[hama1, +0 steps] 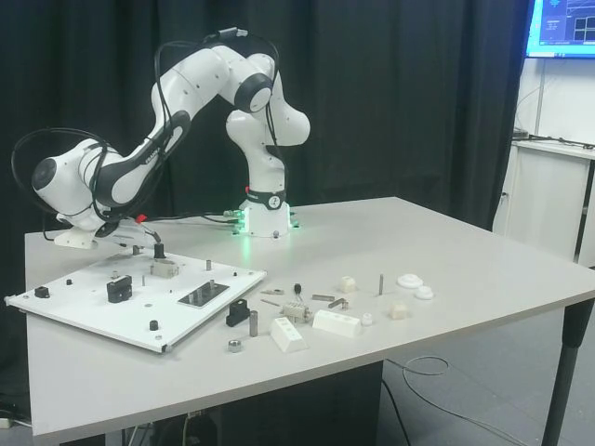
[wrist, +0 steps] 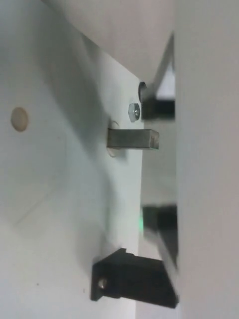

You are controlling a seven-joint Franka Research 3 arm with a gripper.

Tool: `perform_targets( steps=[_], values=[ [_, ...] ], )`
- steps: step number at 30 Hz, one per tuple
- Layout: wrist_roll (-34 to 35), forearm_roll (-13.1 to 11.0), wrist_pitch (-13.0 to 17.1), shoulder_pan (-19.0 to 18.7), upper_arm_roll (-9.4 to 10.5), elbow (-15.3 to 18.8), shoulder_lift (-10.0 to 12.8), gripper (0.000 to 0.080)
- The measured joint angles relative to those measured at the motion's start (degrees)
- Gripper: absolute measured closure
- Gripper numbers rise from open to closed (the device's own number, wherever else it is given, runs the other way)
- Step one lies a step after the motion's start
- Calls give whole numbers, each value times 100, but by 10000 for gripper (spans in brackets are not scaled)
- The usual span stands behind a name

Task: Remove square peg 1.

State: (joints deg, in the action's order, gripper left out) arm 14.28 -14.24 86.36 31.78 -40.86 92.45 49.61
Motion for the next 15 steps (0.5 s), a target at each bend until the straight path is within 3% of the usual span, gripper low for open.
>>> perform_targets(
  steps=[1,2,7,8,13,14,15],
  values=[
    [-6,0,-15,-1,0,-7,-4,696],
    [-10,0,-35,-2,0,-16,-11,360],
    [-12,0,-166,-13,0,-46,-97,360],
    [-12,0,-204,-17,0,-54,-125,100],
    [-12,0,-414,-40,0,-141,-273,100],
    [-12,0,-455,-48,0,-161,-307,23],
    [-12,0,-492,-57,0,-181,-344,23]
  ],
)
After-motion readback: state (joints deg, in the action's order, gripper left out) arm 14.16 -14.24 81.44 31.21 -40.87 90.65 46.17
